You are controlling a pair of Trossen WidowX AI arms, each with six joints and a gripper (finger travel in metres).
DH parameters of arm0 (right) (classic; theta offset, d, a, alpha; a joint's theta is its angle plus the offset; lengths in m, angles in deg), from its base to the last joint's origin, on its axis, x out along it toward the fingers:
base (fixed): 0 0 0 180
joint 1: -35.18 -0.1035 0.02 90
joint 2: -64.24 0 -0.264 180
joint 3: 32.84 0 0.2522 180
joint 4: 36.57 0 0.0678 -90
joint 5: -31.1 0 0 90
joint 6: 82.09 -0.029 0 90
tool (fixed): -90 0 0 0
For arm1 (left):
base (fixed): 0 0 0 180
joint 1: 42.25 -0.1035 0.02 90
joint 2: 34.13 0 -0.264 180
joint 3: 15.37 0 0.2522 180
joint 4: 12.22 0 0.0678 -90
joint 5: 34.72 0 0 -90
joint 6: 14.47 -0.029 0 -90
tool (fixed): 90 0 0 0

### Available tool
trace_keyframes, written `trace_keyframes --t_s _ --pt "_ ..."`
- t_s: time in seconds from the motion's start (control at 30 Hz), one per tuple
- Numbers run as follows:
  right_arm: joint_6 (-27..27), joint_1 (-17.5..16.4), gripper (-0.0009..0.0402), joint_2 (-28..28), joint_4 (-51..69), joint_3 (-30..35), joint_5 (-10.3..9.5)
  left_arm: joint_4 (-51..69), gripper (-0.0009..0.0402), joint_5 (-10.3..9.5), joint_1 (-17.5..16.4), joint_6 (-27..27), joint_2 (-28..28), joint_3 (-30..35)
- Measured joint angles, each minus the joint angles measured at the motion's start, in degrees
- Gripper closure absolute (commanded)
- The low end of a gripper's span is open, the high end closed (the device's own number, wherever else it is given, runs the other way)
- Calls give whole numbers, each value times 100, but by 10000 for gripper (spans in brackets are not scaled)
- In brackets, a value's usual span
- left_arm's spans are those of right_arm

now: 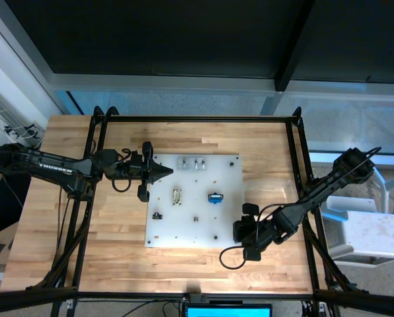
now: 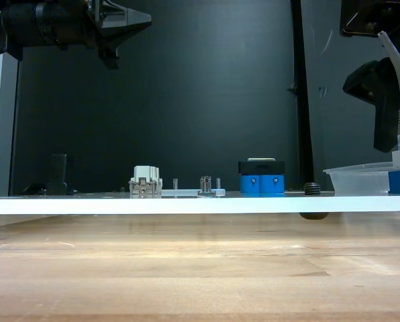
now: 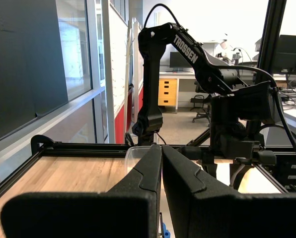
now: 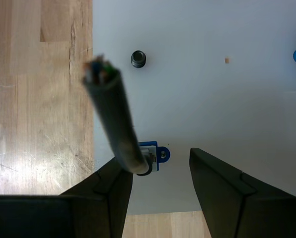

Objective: Remove the rj45 connector and place it in the container

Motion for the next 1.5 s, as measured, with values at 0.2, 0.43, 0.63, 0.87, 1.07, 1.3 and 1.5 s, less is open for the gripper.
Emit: trace_keyframes --t_s 0.2,0.43,0.63,0.87,1.07,1.3,1.5 --pt "146 -4 305 0 -13 0 -72 0 393 2 0 0 0 -2" --pt "168 -9 369 0 -31 -4 -111 0 393 2 0 0 0 0" --pt "168 -9 389 -2 -26 -9 -85 0 393 0 0 -2 0 0" --pt "168 -9 394 -2 -26 -11 -70 0 393 2 0 0 0 -2" --pt "190 -9 393 -4 -26 -11 -63 0 393 0 0 -2 0 -2" --pt "302 -9 393 -28 11 26 -74 0 393 0 0 0 0 0" --pt "433 -11 393 -177 72 164 15 0 393 0 0 -2 0 0"
